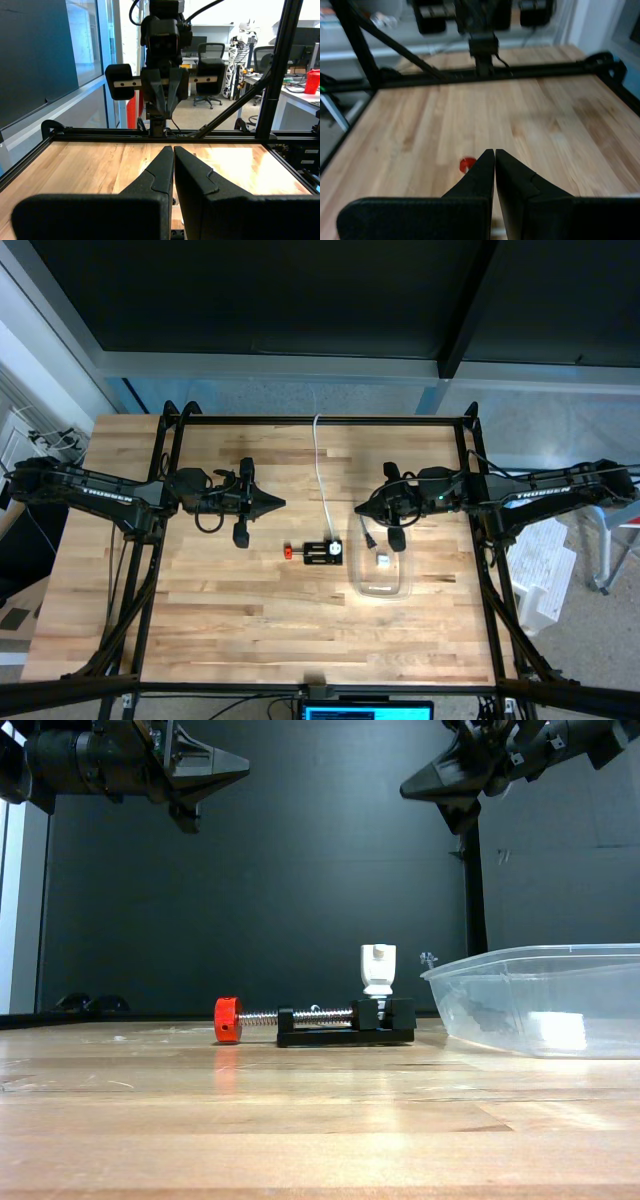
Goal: Remove the power plug from the receptacle and place in the container
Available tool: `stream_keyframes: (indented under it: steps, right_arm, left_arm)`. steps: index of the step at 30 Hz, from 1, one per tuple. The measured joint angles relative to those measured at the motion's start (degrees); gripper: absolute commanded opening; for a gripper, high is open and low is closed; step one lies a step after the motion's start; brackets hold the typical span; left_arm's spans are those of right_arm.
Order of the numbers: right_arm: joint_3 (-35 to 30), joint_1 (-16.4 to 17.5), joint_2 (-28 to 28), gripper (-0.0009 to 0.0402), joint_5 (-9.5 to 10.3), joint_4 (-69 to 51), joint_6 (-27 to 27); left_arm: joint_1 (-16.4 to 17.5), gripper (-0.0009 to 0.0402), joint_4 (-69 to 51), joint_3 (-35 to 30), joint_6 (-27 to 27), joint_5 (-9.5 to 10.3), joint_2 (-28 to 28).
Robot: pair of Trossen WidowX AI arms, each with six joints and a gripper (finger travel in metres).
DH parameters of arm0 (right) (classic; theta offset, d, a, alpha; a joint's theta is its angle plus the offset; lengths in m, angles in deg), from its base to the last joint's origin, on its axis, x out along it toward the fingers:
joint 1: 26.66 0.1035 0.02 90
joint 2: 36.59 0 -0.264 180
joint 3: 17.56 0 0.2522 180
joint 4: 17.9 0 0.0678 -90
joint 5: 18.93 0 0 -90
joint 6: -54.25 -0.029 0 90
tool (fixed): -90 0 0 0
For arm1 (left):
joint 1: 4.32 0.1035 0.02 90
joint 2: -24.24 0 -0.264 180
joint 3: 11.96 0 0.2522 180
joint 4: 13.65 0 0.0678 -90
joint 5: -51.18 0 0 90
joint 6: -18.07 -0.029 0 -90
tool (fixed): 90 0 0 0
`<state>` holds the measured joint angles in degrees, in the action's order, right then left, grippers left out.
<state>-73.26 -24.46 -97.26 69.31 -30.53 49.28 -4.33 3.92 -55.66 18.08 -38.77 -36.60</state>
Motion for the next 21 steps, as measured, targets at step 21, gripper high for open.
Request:
stream_keyframes:
  steps: [21]
  right_arm:
    - [12.2,-5.6,3.7,0.0,4.42,25.5,2.2]
  left_arm:
    - [0.0,0.0,0.0,0.0,0.0,0.0,0.0]
